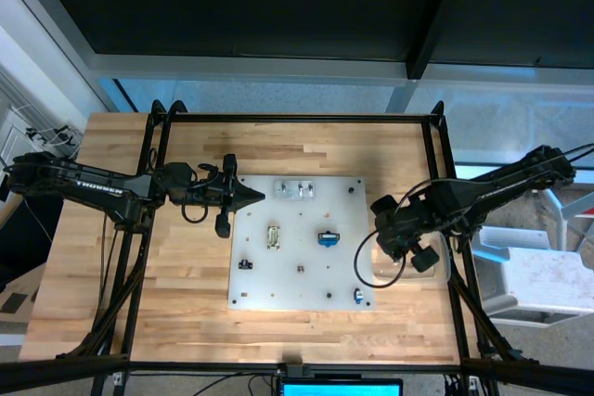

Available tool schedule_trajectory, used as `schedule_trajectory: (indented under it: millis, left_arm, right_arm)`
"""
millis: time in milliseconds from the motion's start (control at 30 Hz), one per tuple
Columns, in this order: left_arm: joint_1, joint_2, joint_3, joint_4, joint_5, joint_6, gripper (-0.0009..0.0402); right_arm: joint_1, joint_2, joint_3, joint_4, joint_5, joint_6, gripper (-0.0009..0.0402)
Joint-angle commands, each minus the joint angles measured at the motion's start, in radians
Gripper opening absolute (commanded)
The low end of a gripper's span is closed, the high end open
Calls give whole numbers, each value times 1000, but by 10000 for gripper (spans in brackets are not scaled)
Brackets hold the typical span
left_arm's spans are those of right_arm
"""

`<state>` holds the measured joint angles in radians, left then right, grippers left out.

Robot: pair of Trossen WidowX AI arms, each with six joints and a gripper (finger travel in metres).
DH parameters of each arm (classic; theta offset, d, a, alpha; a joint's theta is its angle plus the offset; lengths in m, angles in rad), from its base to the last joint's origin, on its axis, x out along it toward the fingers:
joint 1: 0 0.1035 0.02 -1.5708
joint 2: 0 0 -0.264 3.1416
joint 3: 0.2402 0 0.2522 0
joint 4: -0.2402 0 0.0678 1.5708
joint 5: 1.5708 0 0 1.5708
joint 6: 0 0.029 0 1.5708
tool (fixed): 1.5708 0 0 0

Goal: Pick the M12 fastener and fasten on the M12 threads

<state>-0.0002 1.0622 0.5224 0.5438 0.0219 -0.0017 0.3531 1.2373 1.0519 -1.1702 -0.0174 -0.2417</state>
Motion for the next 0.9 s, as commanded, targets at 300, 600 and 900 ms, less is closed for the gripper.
schedule_trajectory:
  millis: [300, 600, 900]
  left_arm:
    - [0, 0, 0, 0, 0, 0, 0]
    - [0, 0, 0, 0, 0, 0, 0]
    - [0, 0, 0, 0, 0, 0, 0]
  right_arm:
    - [81, 11, -93, 5, -1, -18, 4]
    - [115, 15, -167, 64, -1, -29, 88]
    - [127, 32, -245, 142, 0, -30, 133]
